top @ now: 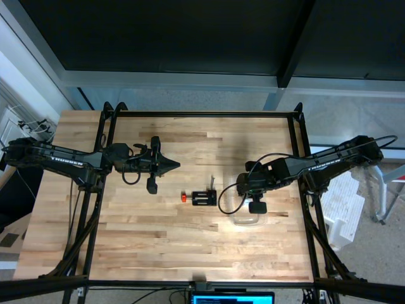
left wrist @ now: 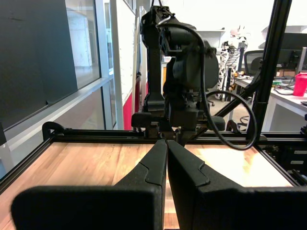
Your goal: Remove the USB-C connector from taskboard and place in the container
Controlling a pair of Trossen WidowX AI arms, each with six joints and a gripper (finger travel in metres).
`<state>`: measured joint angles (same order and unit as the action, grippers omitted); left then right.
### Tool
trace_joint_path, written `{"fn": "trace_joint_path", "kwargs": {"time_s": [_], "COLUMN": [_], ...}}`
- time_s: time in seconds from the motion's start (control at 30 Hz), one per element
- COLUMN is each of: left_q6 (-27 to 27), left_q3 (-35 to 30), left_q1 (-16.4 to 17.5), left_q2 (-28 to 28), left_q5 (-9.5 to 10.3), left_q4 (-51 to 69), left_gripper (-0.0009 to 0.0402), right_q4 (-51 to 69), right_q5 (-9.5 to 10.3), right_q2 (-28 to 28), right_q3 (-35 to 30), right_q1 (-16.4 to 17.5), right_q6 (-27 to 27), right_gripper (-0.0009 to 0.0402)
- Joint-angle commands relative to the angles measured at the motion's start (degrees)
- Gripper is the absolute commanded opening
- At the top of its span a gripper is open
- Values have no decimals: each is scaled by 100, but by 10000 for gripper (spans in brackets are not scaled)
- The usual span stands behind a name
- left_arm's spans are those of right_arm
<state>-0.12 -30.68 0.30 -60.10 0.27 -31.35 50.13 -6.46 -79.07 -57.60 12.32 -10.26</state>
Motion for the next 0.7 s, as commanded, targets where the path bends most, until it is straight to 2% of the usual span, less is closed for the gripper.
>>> {"fn": "trace_joint_path", "kwargs": {"time_s": [0.03, 0.3, 0.7], "left_q6": [0, 0, 0], "left_q3": [-2, -2, -2], "left_q1": [0, 0, 0], "left_q2": [0, -2, 0], "left_q5": [-2, -2, -2], "left_q4": [-2, 0, -2], "left_gripper": [0, 0, 0], "right_q4": [-81, -129, -131], "right_q5": [-2, 0, -11], "right_q2": [-2, -2, -9], "right_q3": [131, 157, 157], "right_q1": [0, 7, 11], "right_q6": [2, 22, -131], "right_gripper": [0, 10, 128]}}
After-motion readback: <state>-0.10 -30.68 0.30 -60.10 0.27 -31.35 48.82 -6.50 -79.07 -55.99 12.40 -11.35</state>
